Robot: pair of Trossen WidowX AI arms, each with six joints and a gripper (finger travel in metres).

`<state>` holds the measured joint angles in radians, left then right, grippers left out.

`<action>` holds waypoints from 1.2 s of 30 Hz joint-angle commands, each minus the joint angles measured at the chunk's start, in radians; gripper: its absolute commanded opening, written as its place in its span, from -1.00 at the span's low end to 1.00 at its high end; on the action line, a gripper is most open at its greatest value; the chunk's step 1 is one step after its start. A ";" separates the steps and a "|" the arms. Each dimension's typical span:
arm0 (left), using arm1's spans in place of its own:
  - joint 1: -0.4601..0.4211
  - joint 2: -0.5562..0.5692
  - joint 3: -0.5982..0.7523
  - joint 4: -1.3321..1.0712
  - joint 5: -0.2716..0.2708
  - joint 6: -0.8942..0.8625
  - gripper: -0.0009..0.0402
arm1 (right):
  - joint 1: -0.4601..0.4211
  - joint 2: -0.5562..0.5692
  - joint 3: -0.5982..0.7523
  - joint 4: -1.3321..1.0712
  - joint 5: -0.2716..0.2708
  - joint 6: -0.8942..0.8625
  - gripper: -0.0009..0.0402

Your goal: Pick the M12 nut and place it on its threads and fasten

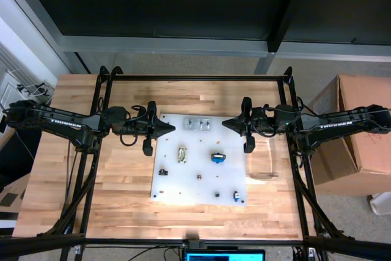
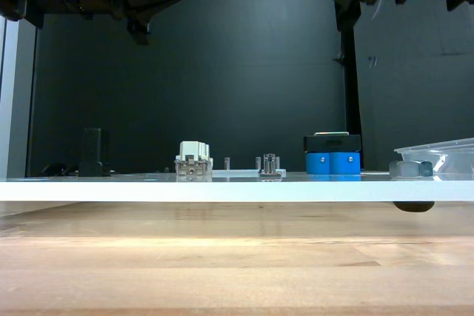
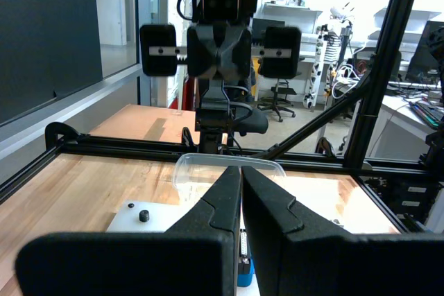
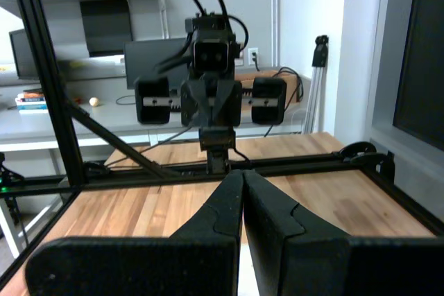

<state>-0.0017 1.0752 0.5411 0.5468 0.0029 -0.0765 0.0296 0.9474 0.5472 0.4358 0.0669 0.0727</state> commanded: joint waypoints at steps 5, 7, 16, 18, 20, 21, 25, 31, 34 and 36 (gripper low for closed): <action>0.000 0.000 0.000 0.000 0.000 0.000 -0.96 | 0.001 0.002 -0.020 0.002 -0.010 0.001 -0.96; 0.000 0.000 0.000 0.000 0.000 0.000 -0.96 | 0.001 0.002 -0.020 0.004 -0.011 0.001 -0.96; 0.000 0.000 0.000 0.000 0.000 0.000 -0.96 | 0.001 0.002 -0.020 0.003 -0.010 0.000 -0.96; 0.000 0.000 0.000 0.000 0.000 0.000 -0.96 | 0.001 0.002 -0.020 0.003 -0.010 0.000 -0.96; 0.000 0.000 0.000 0.000 0.000 0.000 -0.96 | 0.001 0.002 -0.020 0.003 -0.010 0.000 -0.96; 0.000 0.000 0.000 0.000 0.000 0.000 -0.96 | 0.001 0.002 -0.020 0.003 -0.010 0.000 -0.96; 0.000 0.000 0.000 0.000 0.000 0.000 -0.96 | 0.001 0.002 -0.020 -0.026 -0.010 0.000 -0.96; 0.000 0.000 0.000 0.000 0.000 0.000 -0.96 | 0.001 0.002 -0.021 -0.038 -0.010 0.000 -0.96; 0.000 0.000 0.000 0.000 0.000 0.000 -0.96 | 0.001 0.002 -0.021 -0.038 -0.010 0.000 -0.96; 0.000 0.000 0.000 0.000 0.000 0.000 -0.96 | 0.001 0.002 -0.021 -0.038 -0.010 0.000 -0.96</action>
